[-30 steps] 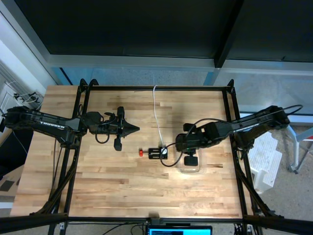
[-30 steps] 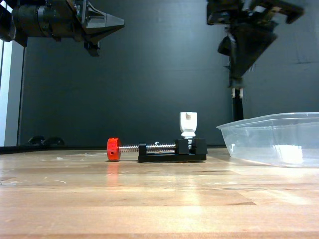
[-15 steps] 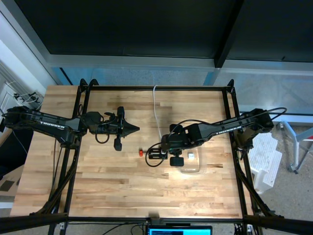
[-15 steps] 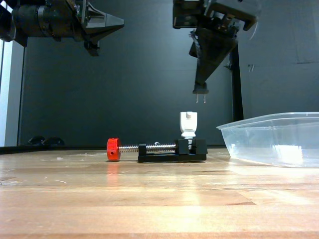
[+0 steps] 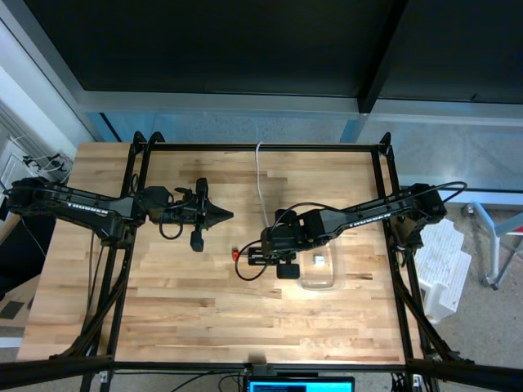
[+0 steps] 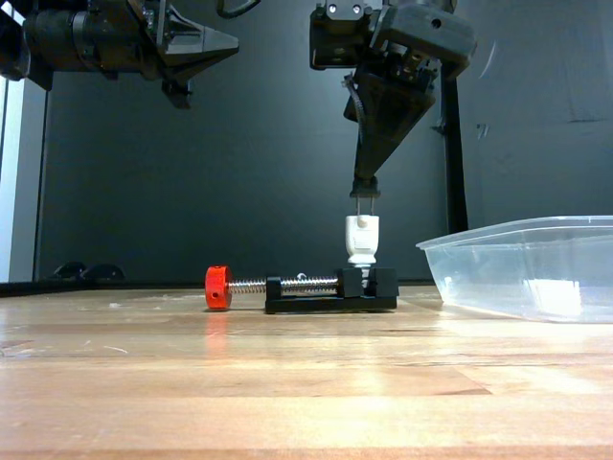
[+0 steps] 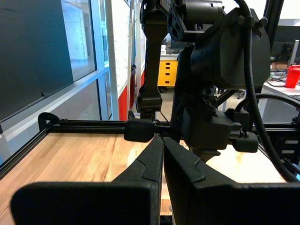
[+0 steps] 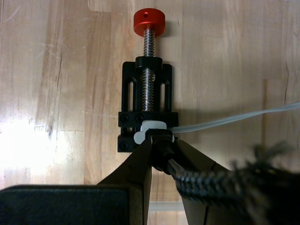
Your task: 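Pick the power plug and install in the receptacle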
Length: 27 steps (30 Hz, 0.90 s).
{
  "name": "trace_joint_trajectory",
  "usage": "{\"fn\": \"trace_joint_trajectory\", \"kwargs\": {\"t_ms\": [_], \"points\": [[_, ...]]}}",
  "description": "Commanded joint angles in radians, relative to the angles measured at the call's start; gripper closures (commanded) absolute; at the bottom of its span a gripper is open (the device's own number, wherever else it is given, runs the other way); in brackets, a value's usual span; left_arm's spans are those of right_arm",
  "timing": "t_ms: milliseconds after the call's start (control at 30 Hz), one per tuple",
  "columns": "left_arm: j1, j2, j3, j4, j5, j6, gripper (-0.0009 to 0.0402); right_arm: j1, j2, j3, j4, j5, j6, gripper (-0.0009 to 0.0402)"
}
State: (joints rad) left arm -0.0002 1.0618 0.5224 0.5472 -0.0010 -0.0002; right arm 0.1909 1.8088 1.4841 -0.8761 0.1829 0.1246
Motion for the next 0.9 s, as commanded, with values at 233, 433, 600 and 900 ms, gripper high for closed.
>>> {"fn": "trace_joint_trajectory", "kwargs": {"t_ms": [233, 433, 600, 900], "points": [[0.000, 0.000, 0.000, 0.000, 0.000, 0.000, 0.0393, 0.000, 0.001, -0.003, 0.009, 0.000, -0.011, 0.0393], [0.000, 0.000, 0.000, 0.000, 0.000, 0.000, 0.0393, 0.000, 0.001, -0.003, 0.024, 0.000, -0.013, 0.0393], [0.000, 0.000, 0.000, 0.000, 0.000, 0.000, 0.0393, 0.000, 0.001, -0.011, 0.024, 0.000, -0.022, 0.0393], [0.000, 0.000, 0.000, 0.000, 0.000, 0.000, 0.0393, 0.000, 0.001, -0.012, 0.020, 0.000, -0.026, 0.0393]]}}
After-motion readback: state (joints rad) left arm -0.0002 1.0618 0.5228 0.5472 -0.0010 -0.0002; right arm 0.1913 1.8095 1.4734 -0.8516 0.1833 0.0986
